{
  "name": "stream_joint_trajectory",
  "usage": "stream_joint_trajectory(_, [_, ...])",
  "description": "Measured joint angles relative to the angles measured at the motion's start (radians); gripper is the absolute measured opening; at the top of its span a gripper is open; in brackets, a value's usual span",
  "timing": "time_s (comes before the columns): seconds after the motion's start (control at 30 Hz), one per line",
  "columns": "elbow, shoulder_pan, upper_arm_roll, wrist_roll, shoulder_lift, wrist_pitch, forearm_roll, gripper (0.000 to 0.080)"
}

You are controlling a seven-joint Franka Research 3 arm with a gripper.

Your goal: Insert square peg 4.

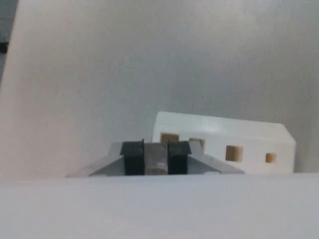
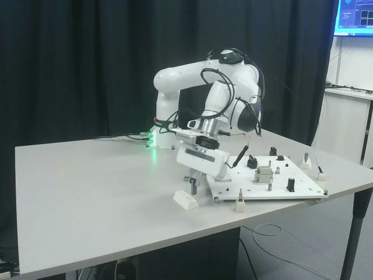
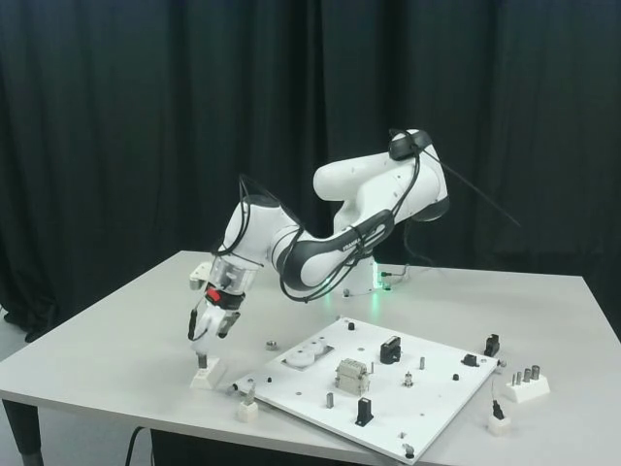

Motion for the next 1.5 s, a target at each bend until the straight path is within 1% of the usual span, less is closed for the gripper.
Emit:
stream_joint_trajectory(0.1, [0.004, 0.001, -0.01, 0.0, 0.001, -0.012, -0.004, 0.0095])
stream_joint_trajectory(0.27, [0.009, 0.001, -0.018, 0.0, 0.003, -0.019, -0.022, 0.0095])
stream_joint_trajectory(1.07, [0.022, 0.006, -0.027, -0.002, 0.007, -0.023, -0.03, 0.0095])
stream_joint_trajectory(1.23, [0.042, 0.016, -0.026, -0.016, 0.013, -0.037, -0.026, 0.0095])
stream_joint_trajectory(1.5, [0.098, 0.038, -0.019, -0.017, 0.018, -0.08, -0.018, 0.0095])
